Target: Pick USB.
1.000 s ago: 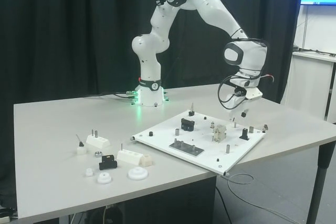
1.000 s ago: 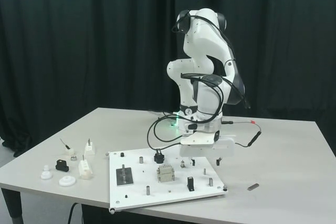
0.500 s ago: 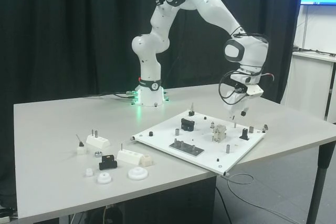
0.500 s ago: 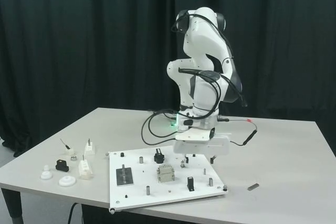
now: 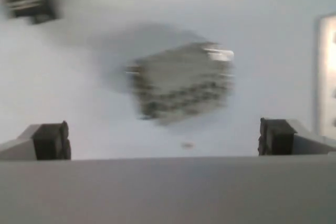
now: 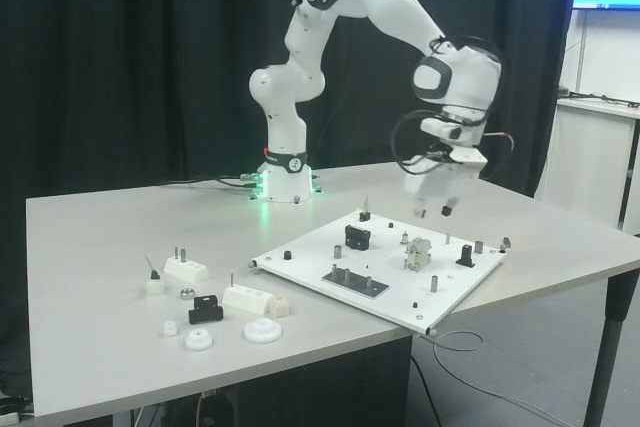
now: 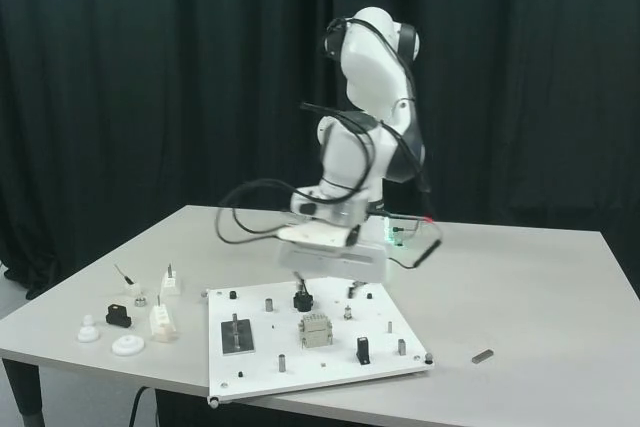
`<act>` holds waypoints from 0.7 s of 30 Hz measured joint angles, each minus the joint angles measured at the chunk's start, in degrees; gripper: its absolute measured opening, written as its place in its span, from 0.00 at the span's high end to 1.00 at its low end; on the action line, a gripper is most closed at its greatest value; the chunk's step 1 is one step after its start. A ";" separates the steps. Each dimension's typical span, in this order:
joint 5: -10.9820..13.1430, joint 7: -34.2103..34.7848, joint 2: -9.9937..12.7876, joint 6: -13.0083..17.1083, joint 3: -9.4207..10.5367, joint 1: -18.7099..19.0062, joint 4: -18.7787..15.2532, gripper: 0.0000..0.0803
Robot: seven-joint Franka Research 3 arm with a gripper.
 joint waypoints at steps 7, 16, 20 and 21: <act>-2.43 0.28 -0.69 -1.78 0.04 -5.51 1.95 0.00; -4.34 -2.98 -1.07 -2.54 0.11 -12.46 3.42 0.00; -4.42 -5.63 -1.07 -2.53 0.10 -15.57 3.85 0.00; -4.42 -6.25 -1.07 -2.52 0.09 -16.30 3.95 0.00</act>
